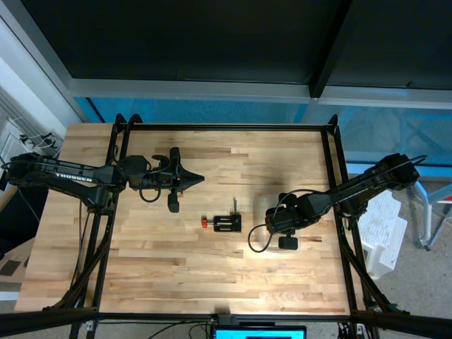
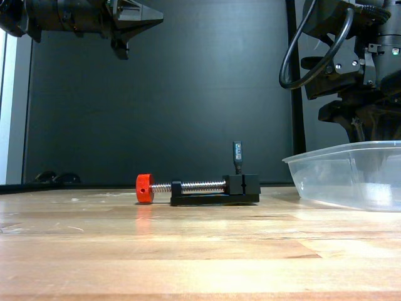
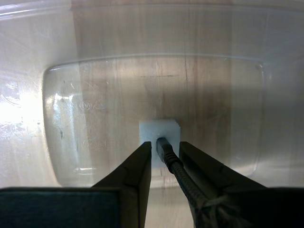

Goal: Pick the usb-c connector and install on the hub

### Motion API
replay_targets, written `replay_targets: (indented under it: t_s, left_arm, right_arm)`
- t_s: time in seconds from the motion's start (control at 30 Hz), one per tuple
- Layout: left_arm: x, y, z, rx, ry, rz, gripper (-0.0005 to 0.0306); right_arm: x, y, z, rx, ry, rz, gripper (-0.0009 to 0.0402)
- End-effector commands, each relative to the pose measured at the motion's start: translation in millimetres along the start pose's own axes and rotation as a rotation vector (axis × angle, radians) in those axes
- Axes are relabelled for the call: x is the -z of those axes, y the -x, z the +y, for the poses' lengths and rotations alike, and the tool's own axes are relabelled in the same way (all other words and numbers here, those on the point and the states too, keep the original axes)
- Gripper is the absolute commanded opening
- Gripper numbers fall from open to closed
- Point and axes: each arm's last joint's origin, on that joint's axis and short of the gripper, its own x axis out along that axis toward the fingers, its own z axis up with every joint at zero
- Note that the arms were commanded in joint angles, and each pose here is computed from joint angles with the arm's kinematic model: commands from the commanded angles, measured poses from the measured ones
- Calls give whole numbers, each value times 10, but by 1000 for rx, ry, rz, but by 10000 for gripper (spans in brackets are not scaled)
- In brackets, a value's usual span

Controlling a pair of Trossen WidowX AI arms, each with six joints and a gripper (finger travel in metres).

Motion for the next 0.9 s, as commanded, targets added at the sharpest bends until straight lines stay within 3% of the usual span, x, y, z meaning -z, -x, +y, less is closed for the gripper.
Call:
replay_targets:
  t_s: [0.03,0.37,0.9]
  left_arm:
    - [-1,0,1,0,0,0,0]
    - [-1,0,1,0,0,0,0]
    - [-1,0,1,0,0,0,0]
  right_arm:
    - [-1,3,0,-2,0,0,51]
    - [1,3,1,-6,3,3,-2]
    - [5,32,-7,-9,1,-5,0]
